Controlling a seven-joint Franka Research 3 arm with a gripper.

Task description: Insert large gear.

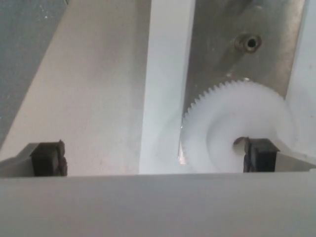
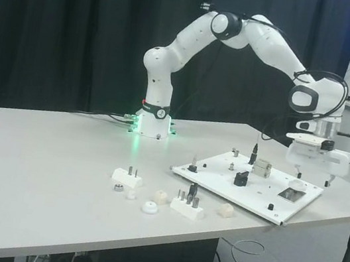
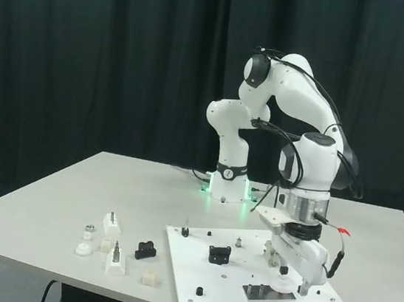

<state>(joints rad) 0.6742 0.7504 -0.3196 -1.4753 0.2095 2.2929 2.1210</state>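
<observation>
The large white gear (image 1: 242,128) lies flat on a grey metal plate (image 1: 256,24) set into the white board (image 2: 221,179). My gripper (image 1: 154,157) hangs just above it, open wide, with nothing between its fingers. One black fingertip (image 1: 259,154) sits over the gear's hub; the other (image 1: 48,159) is out past the board's edge over the table. From the room, the gear (image 2: 295,185) (image 3: 281,284) lies at the board's near right corner under the gripper (image 2: 313,176) (image 3: 286,272).
The board carries black parts (image 2: 241,178) (image 3: 219,254), a grey block (image 2: 262,168) and small pegs. Loose white peg holders (image 2: 127,175) (image 2: 187,207) and a small white gear (image 2: 150,207) lie on the grey table (image 2: 44,149). A bolt hole (image 1: 248,43) is in the plate beyond the gear.
</observation>
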